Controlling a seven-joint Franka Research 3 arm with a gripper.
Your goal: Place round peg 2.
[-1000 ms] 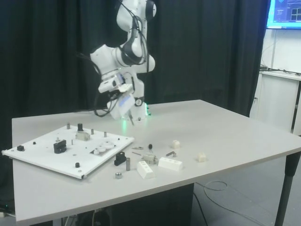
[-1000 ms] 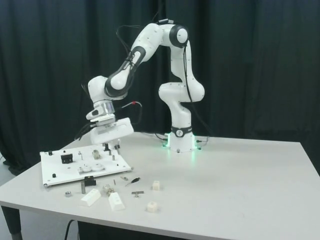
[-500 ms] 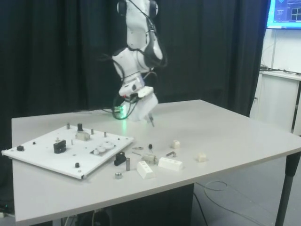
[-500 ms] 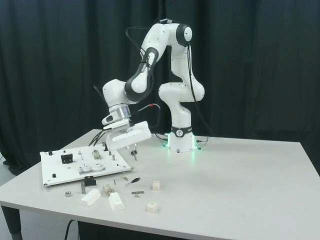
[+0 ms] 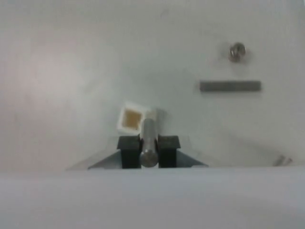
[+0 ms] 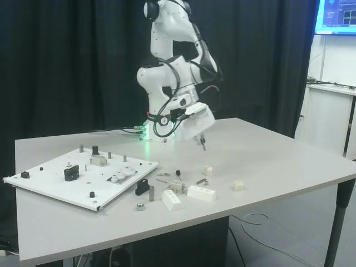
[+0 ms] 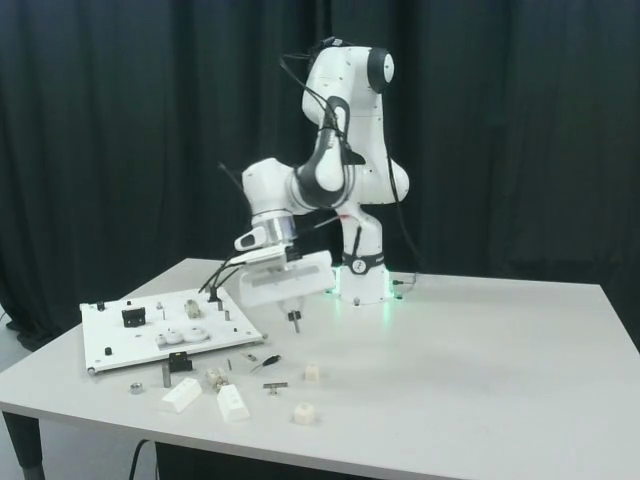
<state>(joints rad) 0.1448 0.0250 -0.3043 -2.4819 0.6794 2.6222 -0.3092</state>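
My gripper (image 5: 148, 151) (image 6: 202, 142) (image 7: 294, 316) is shut on a grey round peg (image 5: 148, 141) (image 7: 295, 322) that points down between the black fingers (image 5: 127, 150). It hangs above the table, to the right of the white board (image 6: 33, 181) (image 7: 105, 352) and apart from it. Directly below the peg in the wrist view lies a small white cube (image 5: 130, 119) (image 6: 208, 170) (image 7: 312, 371). The board carries several pegs, black parts and white gears.
A grey flat bar (image 5: 230, 86) and a small nut (image 5: 237, 51) lie on the table near the cube. Two white blocks (image 6: 201, 193) (image 6: 172, 200), another cube (image 6: 238, 185), a black part (image 6: 142, 187) and a nut (image 6: 140, 207) sit near the front edge.
The arm has swung from above the board's far edge to the right, out over the table, carrying the peg to a spot above the small white cube.
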